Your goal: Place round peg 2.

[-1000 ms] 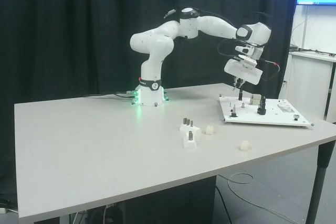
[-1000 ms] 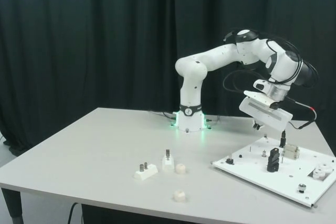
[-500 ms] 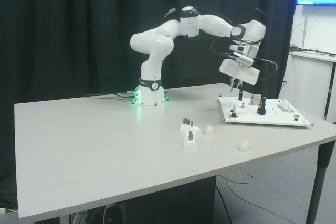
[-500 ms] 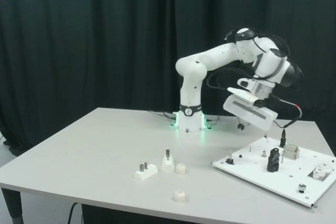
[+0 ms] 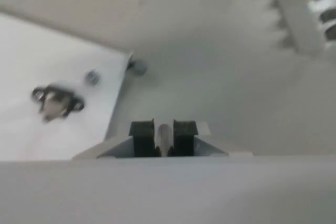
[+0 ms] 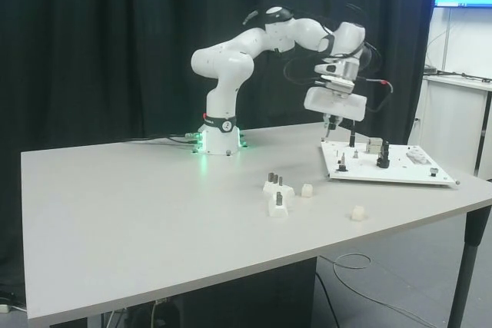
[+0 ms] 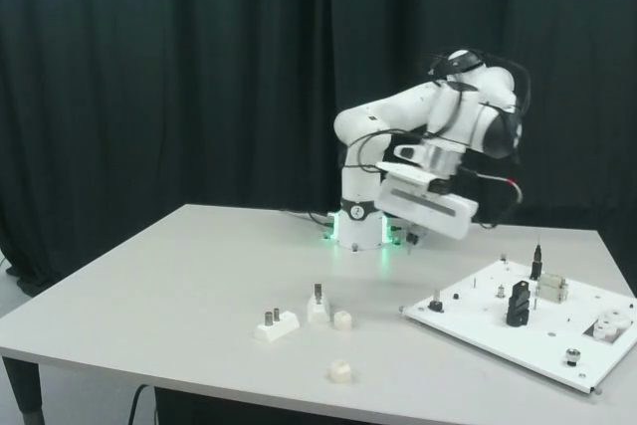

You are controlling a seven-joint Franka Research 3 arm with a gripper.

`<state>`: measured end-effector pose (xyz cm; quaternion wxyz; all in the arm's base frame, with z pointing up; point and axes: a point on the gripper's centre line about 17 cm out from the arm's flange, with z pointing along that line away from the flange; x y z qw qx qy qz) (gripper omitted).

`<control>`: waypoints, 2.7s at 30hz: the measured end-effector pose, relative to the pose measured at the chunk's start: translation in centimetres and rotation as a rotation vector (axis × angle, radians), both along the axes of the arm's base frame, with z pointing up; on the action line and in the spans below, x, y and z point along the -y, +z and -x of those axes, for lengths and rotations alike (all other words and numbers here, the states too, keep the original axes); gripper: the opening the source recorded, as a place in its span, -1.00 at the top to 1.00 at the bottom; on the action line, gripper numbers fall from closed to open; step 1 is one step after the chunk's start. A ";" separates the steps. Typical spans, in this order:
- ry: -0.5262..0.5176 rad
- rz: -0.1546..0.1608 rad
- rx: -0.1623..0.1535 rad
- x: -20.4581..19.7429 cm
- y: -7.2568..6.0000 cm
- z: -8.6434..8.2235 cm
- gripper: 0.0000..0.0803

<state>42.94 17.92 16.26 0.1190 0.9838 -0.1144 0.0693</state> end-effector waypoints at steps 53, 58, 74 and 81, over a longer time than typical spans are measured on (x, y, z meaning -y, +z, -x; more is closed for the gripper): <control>0.154 -0.190 0.131 10.7 -3.5 -9.2 0.82; 0.176 -0.181 0.133 10.4 -4.8 -10.3 0.82; 0.211 -0.155 0.105 9.5 -9.1 -13.2 0.82; 0.233 -0.167 0.078 9.0 -11.0 -14.1 0.82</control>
